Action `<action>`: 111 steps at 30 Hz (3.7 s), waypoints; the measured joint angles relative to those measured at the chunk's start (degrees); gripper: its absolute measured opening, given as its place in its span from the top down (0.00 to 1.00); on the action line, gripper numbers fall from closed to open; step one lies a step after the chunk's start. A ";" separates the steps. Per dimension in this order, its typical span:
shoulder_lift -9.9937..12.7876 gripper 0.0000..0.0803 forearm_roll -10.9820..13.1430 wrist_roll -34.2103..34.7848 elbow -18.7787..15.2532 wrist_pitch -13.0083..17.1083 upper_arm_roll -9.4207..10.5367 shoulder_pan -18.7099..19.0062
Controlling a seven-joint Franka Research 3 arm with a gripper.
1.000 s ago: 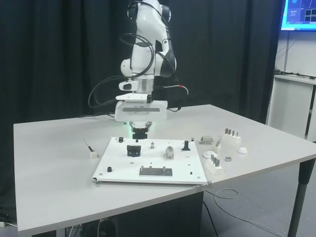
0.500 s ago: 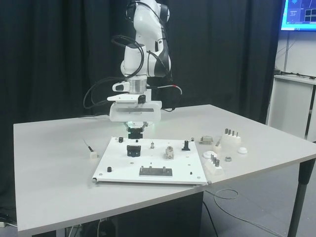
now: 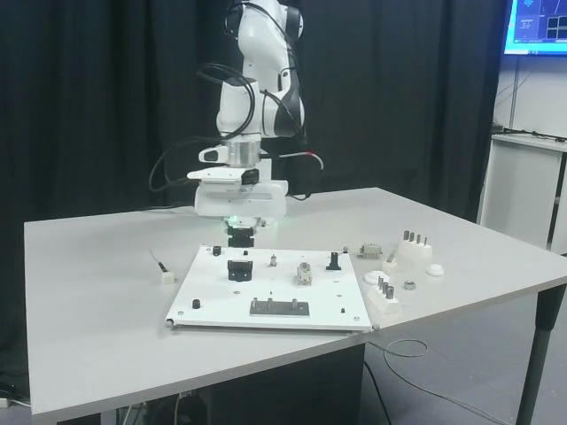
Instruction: Insert D-SUB.
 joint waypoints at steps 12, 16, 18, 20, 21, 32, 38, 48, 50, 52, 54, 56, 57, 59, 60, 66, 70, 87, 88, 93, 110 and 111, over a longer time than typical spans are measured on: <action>0.10 0.52 0.00 0.86 0.00 0.00 -1.54 0.00; 0.22 0.52 0.03 1.84 0.00 -0.09 -1.48 0.07; 0.30 0.52 0.03 2.43 0.00 -0.17 -1.44 0.18; 0.40 0.53 0.03 2.90 0.00 -0.22 -1.43 0.36; 0.46 0.53 0.03 3.06 0.00 -0.25 -1.43 0.47; 1.00 0.53 0.03 7.26 0.05 -0.42 -1.41 1.16; 1.33 0.53 0.03 8.55 0.19 -0.35 -1.41 1.31; 2.03 0.53 0.03 9.23 0.41 0.08 -1.47 1.30; 2.28 0.53 0.03 9.23 0.52 0.09 -1.48 1.28; 2.53 0.53 0.03 9.17 0.63 0.09 -1.48 1.27; 2.75 0.53 0.03 9.04 0.70 0.10 -1.48 1.27; 2.94 0.53 0.03 8.77 0.75 0.11 -1.48 1.27; 3.01 0.53 0.03 8.63 0.76 0.11 -1.48 1.27; 3.12 0.53 0.08 8.18 0.77 0.11 -1.46 1.28; 3.15 0.53 0.10 7.86 0.77 0.11 -1.46 1.28; 3.25 0.53 0.28 5.39 0.77 0.11 -1.43 1.28; 3.26 0.53 0.65 3.77 0.77 0.11 -1.43 1.28; 3.94 0.53 3.91 0.82 0.65 0.16 -1.57 1.11; 3.99 0.53 4.17 0.59 0.62 0.18 -1.57 1.09; 4.28 0.53 5.17 -0.36 0.52 0.35 -1.66 1.06; 4.55 0.53 5.84 -1.72 -0.09 0.97 -1.89 0.96; 4.55 0.53 5.92 -1.72 -0.09 0.97 -1.89 0.96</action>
